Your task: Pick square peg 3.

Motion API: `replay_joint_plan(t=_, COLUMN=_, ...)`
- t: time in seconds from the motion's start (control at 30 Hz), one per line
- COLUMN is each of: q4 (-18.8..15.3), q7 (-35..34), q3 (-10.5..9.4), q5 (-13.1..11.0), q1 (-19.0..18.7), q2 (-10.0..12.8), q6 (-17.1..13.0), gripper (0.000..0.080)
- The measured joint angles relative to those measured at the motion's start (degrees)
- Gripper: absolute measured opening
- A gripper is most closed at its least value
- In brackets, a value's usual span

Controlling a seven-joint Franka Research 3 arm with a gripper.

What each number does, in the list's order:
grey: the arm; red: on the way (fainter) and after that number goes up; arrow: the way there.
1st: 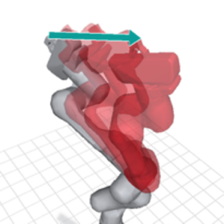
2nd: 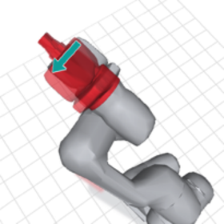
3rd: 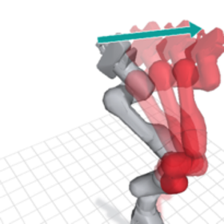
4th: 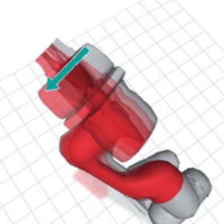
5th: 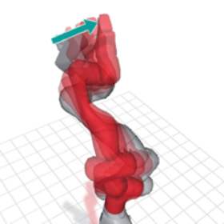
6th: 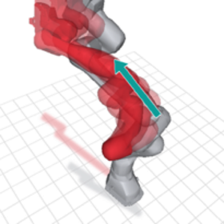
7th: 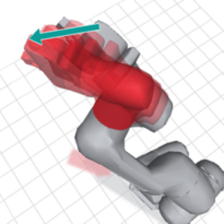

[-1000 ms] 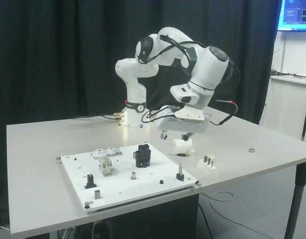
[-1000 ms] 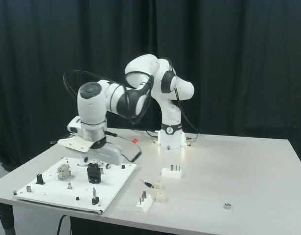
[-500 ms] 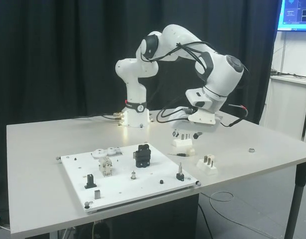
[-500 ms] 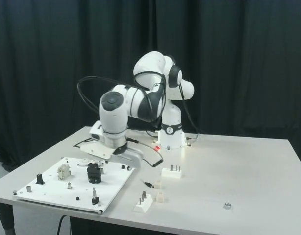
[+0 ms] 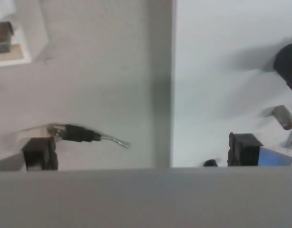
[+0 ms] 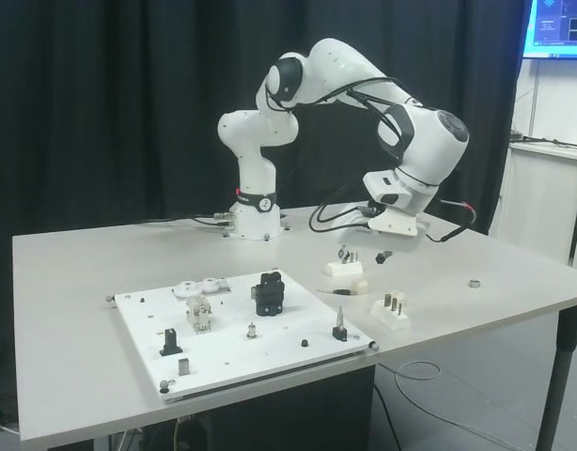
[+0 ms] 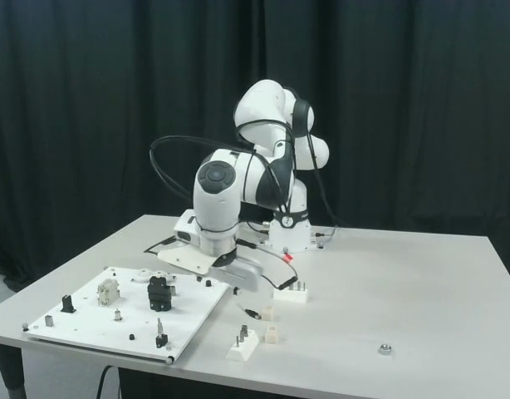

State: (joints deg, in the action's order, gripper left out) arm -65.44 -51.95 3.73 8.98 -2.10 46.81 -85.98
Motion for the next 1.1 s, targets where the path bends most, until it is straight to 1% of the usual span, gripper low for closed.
replay_joint_plan(t=0.2, q4=-3.54, q7=-0.99, q3=-0.38, q5=-0.97, q1=0.03, q2=-1.91, q6=-4.05, gripper=0.08)
replay_joint_plan(t=0.5, q4=-9.74, q7=-1.22, q3=-0.29, q5=-4.52, q1=0.29, q2=-5.16, q6=-10.81, gripper=0.08)
replay_joint_plan(t=0.63, q4=-12.84, q7=-1.21, q3=-0.25, q5=-5.47, q1=0.33, q2=-6.71, q6=-14.08, gripper=0.08)
replay_joint_plan(t=0.77, q4=-16.21, q7=-1.0, q3=-0.25, q5=-6.51, q1=0.3, q2=-8.26, q6=-17.85, gripper=0.08)
replay_joint_plan(t=1.1, q4=-25.6, q7=0.36, q3=-0.27, q5=-8.41, q1=-0.33, q2=-11.65, q6=-29.14, gripper=0.08)
